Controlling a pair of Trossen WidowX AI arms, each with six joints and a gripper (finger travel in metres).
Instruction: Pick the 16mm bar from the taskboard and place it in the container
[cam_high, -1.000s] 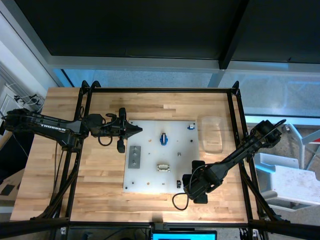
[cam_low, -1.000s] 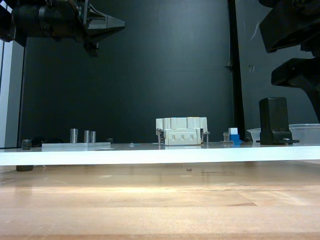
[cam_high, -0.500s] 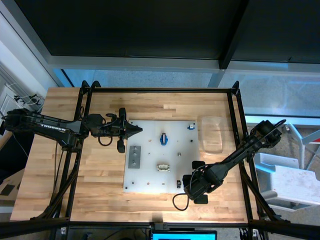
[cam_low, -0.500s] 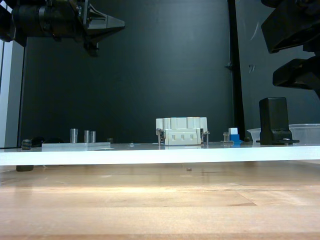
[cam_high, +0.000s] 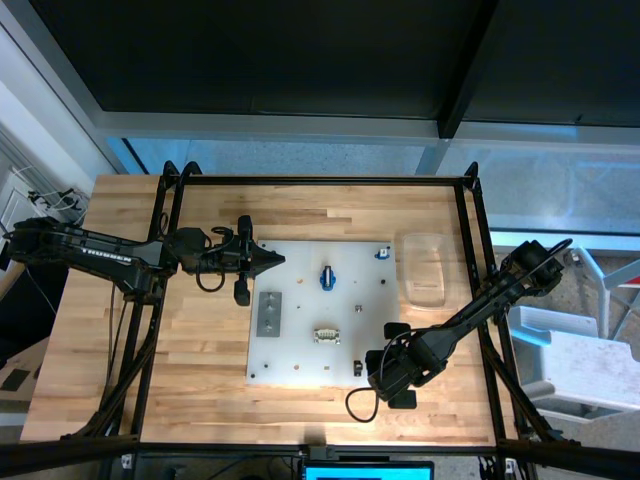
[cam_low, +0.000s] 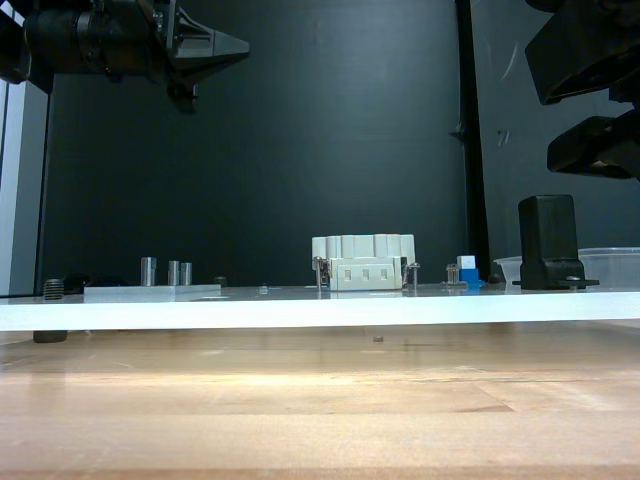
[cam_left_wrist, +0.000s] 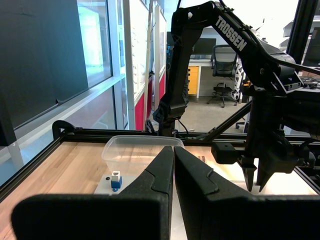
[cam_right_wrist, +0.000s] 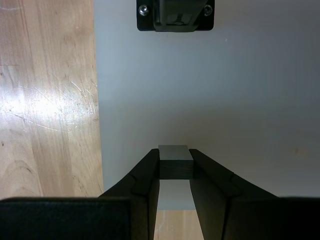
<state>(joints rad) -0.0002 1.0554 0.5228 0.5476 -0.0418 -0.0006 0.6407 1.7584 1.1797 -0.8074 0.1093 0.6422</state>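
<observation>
Right gripper (cam_right_wrist: 175, 156): fingers clamped on the 16mm bar (cam_right_wrist: 175, 169), one on each side. It hangs over the near right corner of the taskboard (cam_right_wrist: 225, 90), close to the board's edge with the wooden table (cam_right_wrist: 45, 100).
16mm bar: apparently held clear of the board (the wrist view gives no sure height). It is short and dark grey.
Left gripper (cam_left_wrist: 173, 162): fingers pressed together on nothing, raised above the board's far left edge.
Container (cam_high: 424, 268): on the table just beside the board's far right corner, well apart from the bar.
Black part (cam_right_wrist: 175, 14): mounted on the board near the right gripper.
</observation>
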